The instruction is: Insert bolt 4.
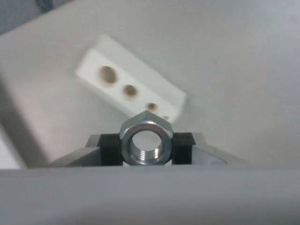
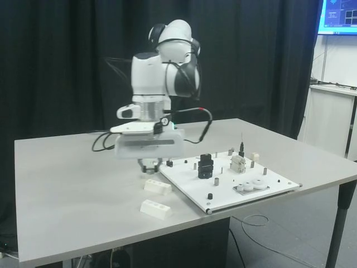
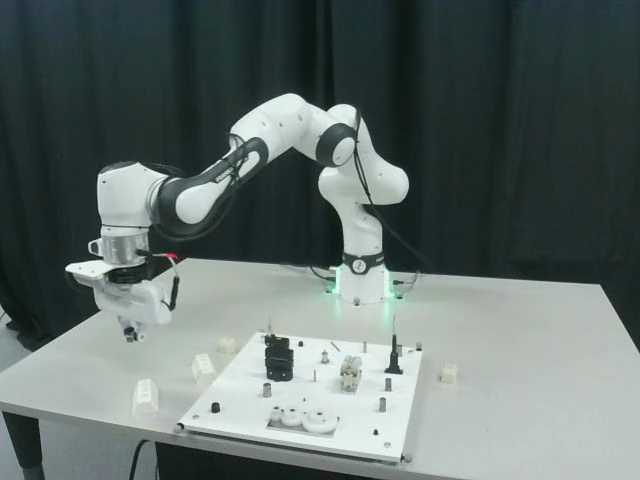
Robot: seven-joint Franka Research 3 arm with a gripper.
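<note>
While held above the white block (image 1: 130,89), gripper (image 1: 146,146) clamps a hex nut (image 1: 146,142), bore facing camera.

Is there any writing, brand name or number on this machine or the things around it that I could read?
No text can be read in any view.
The screen in the room's corner shows shapes, too small to read.
The white arm, white board and holed block under the claw show no visible labels.
</note>
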